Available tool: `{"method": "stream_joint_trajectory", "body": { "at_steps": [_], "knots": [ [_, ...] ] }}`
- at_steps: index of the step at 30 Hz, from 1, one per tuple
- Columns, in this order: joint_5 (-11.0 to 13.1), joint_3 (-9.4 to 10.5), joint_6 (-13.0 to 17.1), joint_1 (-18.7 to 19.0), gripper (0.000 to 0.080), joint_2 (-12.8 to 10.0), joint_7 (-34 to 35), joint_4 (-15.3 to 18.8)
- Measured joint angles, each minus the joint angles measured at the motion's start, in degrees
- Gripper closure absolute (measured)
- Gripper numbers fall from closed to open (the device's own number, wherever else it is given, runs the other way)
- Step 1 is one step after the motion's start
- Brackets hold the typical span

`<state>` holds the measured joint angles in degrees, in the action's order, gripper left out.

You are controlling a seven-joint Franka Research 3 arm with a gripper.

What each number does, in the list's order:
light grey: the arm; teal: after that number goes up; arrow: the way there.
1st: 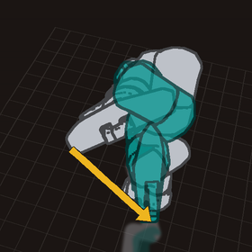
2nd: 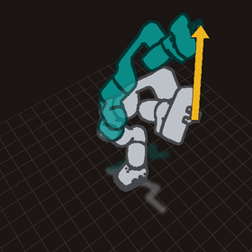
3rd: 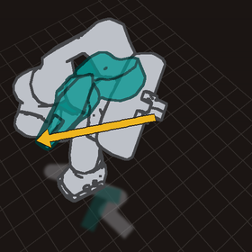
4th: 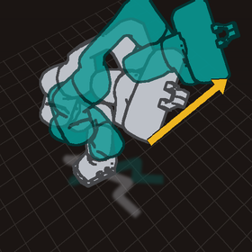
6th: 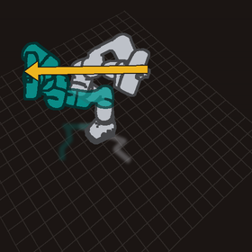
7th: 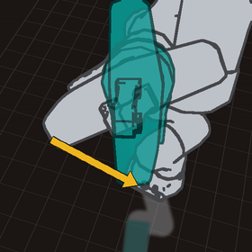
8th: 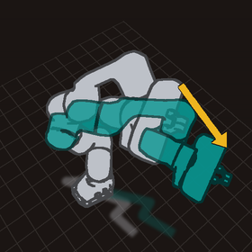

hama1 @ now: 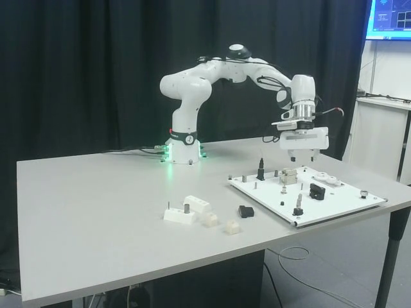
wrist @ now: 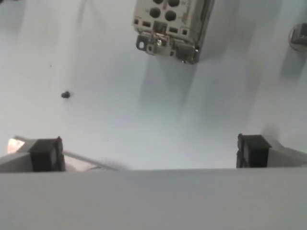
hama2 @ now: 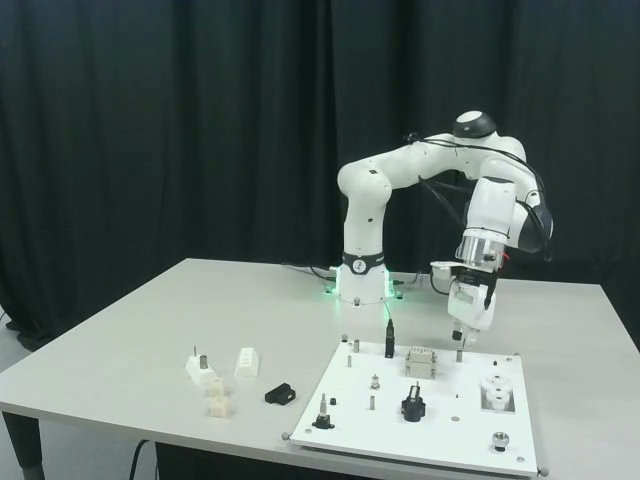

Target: Insert round peg 3.

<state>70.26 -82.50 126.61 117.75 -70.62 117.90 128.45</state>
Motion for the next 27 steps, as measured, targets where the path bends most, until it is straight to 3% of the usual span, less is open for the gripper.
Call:
{"method": "stream_joint_trajectory", "body": {
  "at_steps": [27],
  "knots": [
    [-7.81, -8.46, -10.51, 2.65, 0.0003, 0.69, -2.07, 1.46]
  ]
}}
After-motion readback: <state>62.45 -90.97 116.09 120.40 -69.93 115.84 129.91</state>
